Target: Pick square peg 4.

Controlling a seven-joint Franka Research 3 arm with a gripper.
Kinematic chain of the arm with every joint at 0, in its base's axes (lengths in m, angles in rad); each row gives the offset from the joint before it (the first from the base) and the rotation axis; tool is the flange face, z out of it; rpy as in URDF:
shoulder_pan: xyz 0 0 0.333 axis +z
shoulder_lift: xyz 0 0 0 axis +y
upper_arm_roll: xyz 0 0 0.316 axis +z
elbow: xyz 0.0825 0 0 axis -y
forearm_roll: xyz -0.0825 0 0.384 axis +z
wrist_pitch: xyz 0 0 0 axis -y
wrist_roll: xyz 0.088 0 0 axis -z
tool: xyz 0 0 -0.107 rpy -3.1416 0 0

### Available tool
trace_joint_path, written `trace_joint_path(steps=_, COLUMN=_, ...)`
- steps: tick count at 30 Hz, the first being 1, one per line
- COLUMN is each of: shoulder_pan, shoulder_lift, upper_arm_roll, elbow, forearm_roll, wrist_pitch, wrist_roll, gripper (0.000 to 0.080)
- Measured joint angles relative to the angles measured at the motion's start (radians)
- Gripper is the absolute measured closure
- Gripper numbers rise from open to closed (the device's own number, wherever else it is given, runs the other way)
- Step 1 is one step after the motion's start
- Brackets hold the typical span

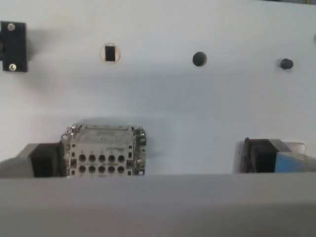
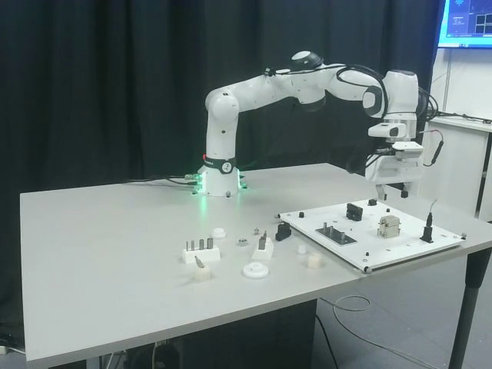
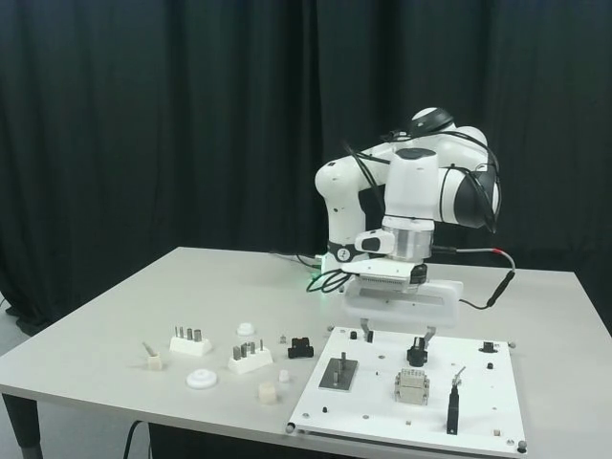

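Several upright grey pegs stand in a white holder (image 2: 201, 247) (image 3: 189, 339) on the table's left part. A second white holder (image 2: 263, 246) (image 3: 249, 356) with pegs stands nearer the board, and a small block (image 2: 201, 270) (image 3: 153, 360) carries one tilted peg. I cannot tell which of these is square peg 4. My gripper (image 2: 393, 193) (image 3: 398, 335) (image 1: 150, 158) hangs open and empty above the white board (image 2: 400, 247) (image 3: 483, 406), far to the right of the pegs. No peg shows in the wrist view.
On the board under the gripper sits a grey multi-pin connector (image 1: 104, 150) (image 2: 388, 225) (image 3: 411, 386), with a black block (image 2: 354, 211) (image 3: 416, 354), a grey plate with posts (image 2: 335, 234) (image 3: 338, 371) and a black probe (image 2: 427, 229) (image 3: 452, 411). White discs (image 2: 254, 270) lie by the holders.
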Motion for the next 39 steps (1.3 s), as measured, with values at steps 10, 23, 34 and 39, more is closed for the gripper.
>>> trace_joint_path(steps=10, shoulder_pan=-0.015, shoulder_lift=0.0, upper_arm_roll=-0.001, elbow=-0.001, forearm_roll=0.0, wrist_pitch=0.009, wrist_roll=0.073, gripper=0.0003)
trace_joint_path(steps=23, shoulder_pan=-0.055, shoulder_lift=0.006, upper_arm_roll=-0.019, elbow=-0.042, forearm_roll=-0.064, wrist_pitch=0.014, wrist_roll=0.192, gripper=0.0003)
trace_joint_path(steps=34, shoulder_pan=-0.088, shoulder_lift=0.029, upper_arm_roll=-0.056, elbow=-0.144, forearm_roll=-0.094, wrist_pitch=0.045, wrist_roll=0.212, gripper=0.0003)
trace_joint_path(steps=39, shoulder_pan=-0.105, shoulder_lift=0.034, upper_arm_roll=-0.057, elbow=-0.202, forearm_roll=-0.094, wrist_pitch=0.07, wrist_roll=0.212, gripper=0.0003)
